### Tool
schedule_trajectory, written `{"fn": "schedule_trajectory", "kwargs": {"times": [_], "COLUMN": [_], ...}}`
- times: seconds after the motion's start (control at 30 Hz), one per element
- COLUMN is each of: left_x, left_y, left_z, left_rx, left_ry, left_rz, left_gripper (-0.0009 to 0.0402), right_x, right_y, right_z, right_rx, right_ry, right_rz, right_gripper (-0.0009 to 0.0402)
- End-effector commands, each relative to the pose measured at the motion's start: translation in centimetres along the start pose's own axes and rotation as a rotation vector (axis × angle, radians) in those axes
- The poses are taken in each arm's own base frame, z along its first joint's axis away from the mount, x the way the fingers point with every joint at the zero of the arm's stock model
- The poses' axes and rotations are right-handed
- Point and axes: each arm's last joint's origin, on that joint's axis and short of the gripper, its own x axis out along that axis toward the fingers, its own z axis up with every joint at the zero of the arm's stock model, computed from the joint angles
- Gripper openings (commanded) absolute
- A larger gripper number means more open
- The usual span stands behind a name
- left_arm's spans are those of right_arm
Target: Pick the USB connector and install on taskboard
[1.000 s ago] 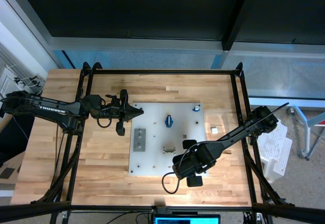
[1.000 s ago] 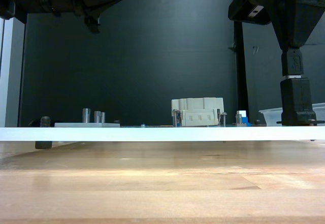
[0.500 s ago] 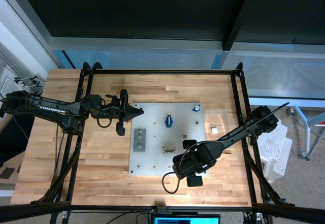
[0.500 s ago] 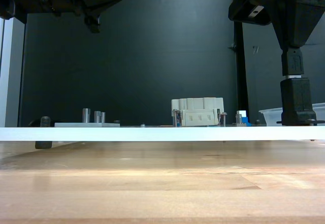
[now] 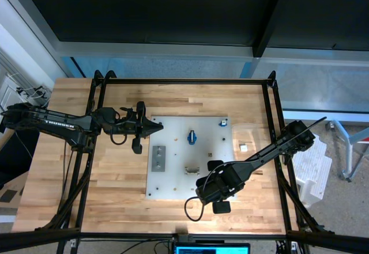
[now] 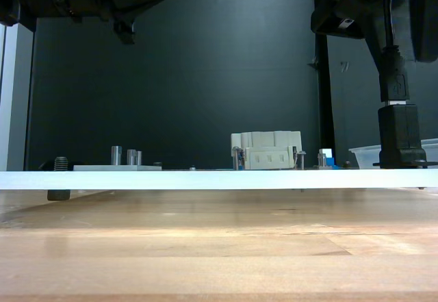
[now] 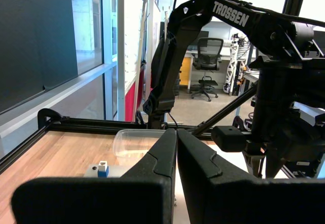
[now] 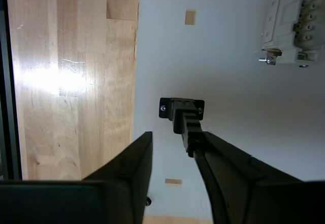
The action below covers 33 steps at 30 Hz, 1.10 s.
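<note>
Right wrist view, right gripper [image 8: 173, 141]: fingers spread apart, clamping nothing; poised low over the near right part of the taskboard [image 8: 228, 76].
USB connector [image 8: 187, 126]: stands upright in the black socket [image 8: 182, 106] on the taskboard. It sits between the fingers, close against one and apart from the other; whether it touches that finger cannot be told.
left gripper [image 7: 176, 148]: fingers pressed together, holding nothing; high above the board's far left edge.
hidden: in the high view the right gripper's body covers the connector and socket. In the low view its fingers merge with the dark backdrop. In the left wrist view the left fingers block most of the board.
cut off: silvery connector [image 8: 292, 23], partly outside the right wrist picture.
other board parts: blue knob [image 5: 191, 137]; grey two-hole block [image 5: 157, 158].
off the board: clear tray [image 7: 134, 140] just beside the board's right edge, with a small white piece [image 5: 244, 147] in it.
surface: pale wooden table [image 5: 109, 179] with a glare patch near the board; black frame rails [image 5: 184, 82] run around it.
room: dark wall panel behind the table; glass partitions and an office chair [image 7: 208, 84] beyond the right arm [image 7: 238, 13].
</note>
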Motion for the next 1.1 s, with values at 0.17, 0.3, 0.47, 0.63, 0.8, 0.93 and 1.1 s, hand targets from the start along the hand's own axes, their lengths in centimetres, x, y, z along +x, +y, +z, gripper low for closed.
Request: {"fn": "schedule_trajectory", "kwargs": {"times": [0.17,0.3,0.47,0.63,0.8,0.93,1.1], "left_x": [0.0,0.0,0.0,0.0,0.0,0.0,0.0], "left_y": [0.0,0.0,0.0,0.0,0.0,0.0,0.0], "left_z": [0.0,0.0,0.0,0.0,0.0,0.0,0.0], "left_rx": [0.000,0.000,0.000,0.000,0.000,0.000,0.000], "left_ry": [0.000,0.000,0.000,0.000,0.000,0.000,0.000], "left_rz": [0.000,0.000,0.000,0.000,0.000,0.000,0.000], "left_gripper": [0.0000,0.0000,0.0000,0.0000,0.0000,0.0000,0.0000], "right_x": [-1.9,-2.8,-4.4,-5.7,-6.2,-6.2,-6.3], "right_y": [-0.5,-0.7,-1.1,-1.4,-1.5,-1.5,-2.0], "right_z": [-0.5,-1.0,-1.4,-1.8,-2.0,-2.0,-2.1], "right_rx": [0.006,0.005,0.007,0.010,0.011,0.011,0.024], "right_ry": [-0.033,-0.033,-0.072,-0.105,-0.116,-0.116,-0.120], "right_rz": [-0.030,-0.029,-0.036,-0.019,-0.013,-0.014,-0.014], "right_gripper": [0.0190,0.0203,0.0203,0.0200,0.0183,0.0157,0.0094]}}
